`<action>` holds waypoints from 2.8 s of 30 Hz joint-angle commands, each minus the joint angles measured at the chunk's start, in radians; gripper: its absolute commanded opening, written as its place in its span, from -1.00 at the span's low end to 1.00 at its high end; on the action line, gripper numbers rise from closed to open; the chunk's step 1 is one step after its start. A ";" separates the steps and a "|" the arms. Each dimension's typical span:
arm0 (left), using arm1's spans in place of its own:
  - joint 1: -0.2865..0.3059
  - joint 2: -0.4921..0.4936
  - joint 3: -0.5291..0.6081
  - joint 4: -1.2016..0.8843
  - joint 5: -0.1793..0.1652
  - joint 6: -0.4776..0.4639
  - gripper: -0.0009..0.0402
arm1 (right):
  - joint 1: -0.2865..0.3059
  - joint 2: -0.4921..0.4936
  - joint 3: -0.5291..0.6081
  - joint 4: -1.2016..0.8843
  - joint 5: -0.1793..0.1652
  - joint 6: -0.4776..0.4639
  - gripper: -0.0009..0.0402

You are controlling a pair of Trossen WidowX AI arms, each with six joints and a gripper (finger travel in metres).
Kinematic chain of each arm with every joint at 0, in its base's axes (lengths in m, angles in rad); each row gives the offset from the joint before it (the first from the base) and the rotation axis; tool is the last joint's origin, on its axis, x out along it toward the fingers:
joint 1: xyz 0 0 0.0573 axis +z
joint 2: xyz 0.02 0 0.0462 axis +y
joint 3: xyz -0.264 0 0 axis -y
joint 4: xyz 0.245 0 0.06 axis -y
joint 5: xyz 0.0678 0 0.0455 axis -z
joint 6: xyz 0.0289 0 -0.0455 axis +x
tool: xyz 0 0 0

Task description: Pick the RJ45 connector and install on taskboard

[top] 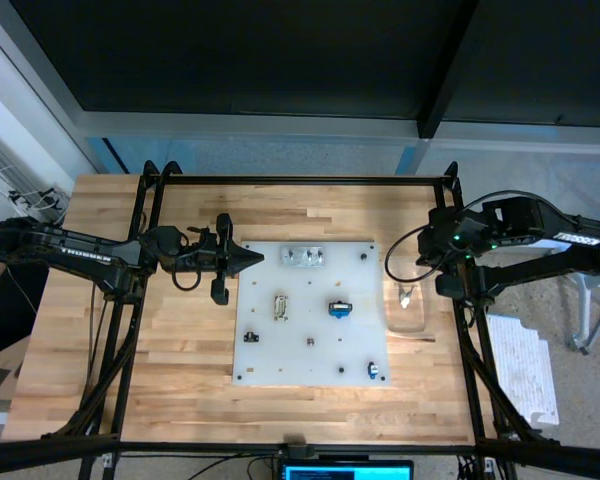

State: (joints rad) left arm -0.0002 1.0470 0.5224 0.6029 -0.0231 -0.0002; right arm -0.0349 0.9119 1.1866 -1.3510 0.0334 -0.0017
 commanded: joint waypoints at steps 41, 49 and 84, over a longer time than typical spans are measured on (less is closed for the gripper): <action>0.000 0.000 0.000 0.000 0.000 0.000 -0.96 | 0.111 -0.026 -0.468 0.168 0.027 0.182 -0.07; 0.000 0.000 0.000 0.000 0.000 0.000 -0.96 | 0.145 0.034 -0.477 0.223 0.055 0.230 -0.08; 0.000 0.000 0.000 0.000 0.000 0.000 -0.96 | 0.186 0.132 -0.511 0.342 0.062 0.279 -0.08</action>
State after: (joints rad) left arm -0.0002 1.0470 0.5228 0.6025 -0.0235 -0.0002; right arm 0.1513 1.0435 0.6750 -1.0142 0.0906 0.2699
